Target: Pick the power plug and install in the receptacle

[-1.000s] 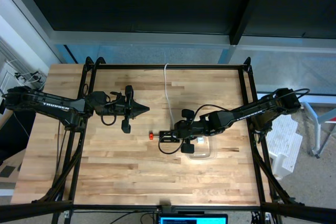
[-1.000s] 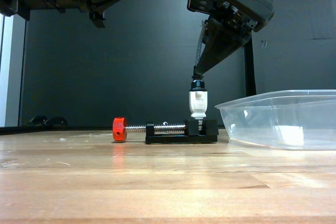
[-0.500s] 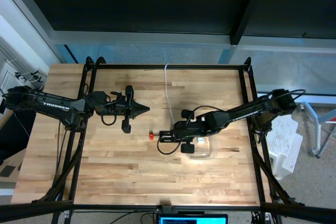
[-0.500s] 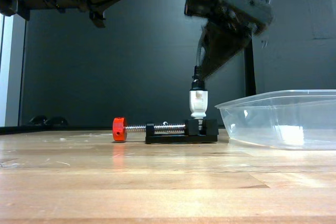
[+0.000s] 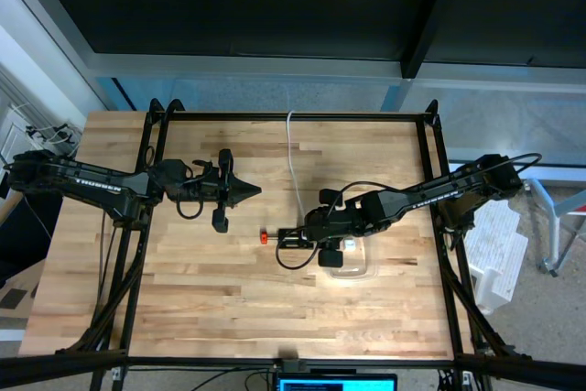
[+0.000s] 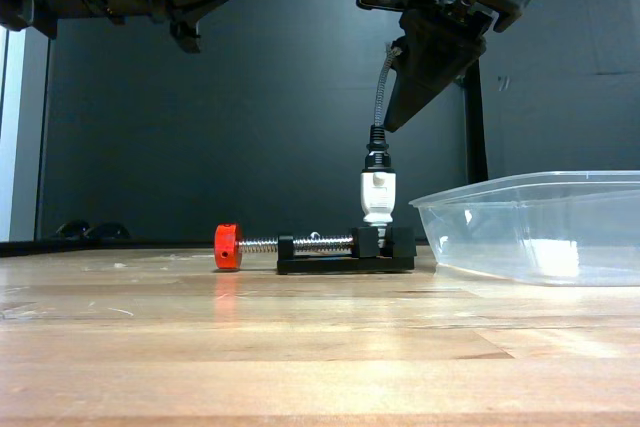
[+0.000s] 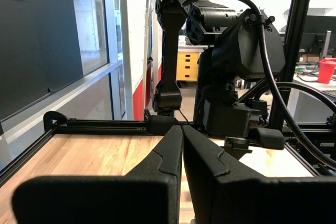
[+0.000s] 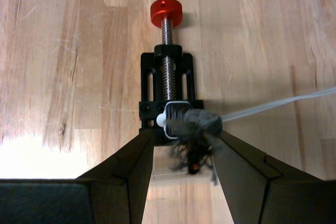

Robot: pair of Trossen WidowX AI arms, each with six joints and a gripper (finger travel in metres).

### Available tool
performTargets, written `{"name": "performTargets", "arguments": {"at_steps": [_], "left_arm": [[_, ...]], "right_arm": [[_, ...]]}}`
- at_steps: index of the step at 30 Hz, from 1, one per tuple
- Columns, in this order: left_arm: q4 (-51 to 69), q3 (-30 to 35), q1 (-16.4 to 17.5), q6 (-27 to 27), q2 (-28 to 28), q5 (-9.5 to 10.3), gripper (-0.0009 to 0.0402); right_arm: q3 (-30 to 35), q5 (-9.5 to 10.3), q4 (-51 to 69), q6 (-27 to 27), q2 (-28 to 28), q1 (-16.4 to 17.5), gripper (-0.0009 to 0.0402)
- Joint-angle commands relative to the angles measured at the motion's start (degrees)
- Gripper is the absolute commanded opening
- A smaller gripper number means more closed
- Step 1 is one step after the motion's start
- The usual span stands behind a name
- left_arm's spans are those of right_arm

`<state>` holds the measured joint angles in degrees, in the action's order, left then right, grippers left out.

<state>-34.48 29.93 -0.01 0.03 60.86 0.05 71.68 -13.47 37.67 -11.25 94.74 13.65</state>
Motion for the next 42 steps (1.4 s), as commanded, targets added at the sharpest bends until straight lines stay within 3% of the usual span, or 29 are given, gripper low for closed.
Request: {"name": "performTargets", "arguments": {"at_steps": [1,11,16,21,23,25,29,34,37,42], "left_arm": [[-0.02,0.02,0.0,-0.02,0.0,-0.02,0.0],[-0.02,0.02,0.0,-0.02,0.0,-0.02,0.0],[0.0,0.02,0.0,-0.02,0.0,-0.02,0.0],[-0.02,0.02,0.0,-0.02,0.0,-0.02,0.0],[-0.02,0.02,0.02,-0.02,0.0,-0.02,0.0],[-0.02,0.02,0.0,-0.02,0.0,-0.02,0.0],[0.0,0.02,0.02,-0.02,0.0,-0.02,0.0],[-0.04,0.02,0.0,-0.02,-0.02,-0.02,0.0],[-0.02,0.02,0.02,-0.02,0.0,-0.02,0.0],[-0.02,0.02,0.0,-0.02,0.0,-0.02,0.0]], "right_arm": [[0.11,-0.26,0.79,-0.33,-0.7,0.11,0.0159],[-1.53,-0.5,1.33,0.9,-7.61,0.15,0.0146],[-4.83,-0.46,-1.38,2.64,-14.23,-1.7,0.0102],[-9.05,-0.22,-7.91,6.03,-21.4,-5.11,0.003],[-10.95,0.28,-10.47,8.94,-24.13,-6.51,-0.0005],[-12.66,1.68,-13.33,11.39,-26.51,-7.72,0.0006],[-16.33,6.34,-22.08,13.4,-30.23,-9.99,-0.0002],[-22.21,7.3,-34.29,14.84,-34.1,-10.71,0.0],[-25.99,9.16,-41.9,14.82,-35.89,-10.78,0.0],[-32.28,9.49,-51.82,14.73,-38.99,-10.8,0.0]]}}
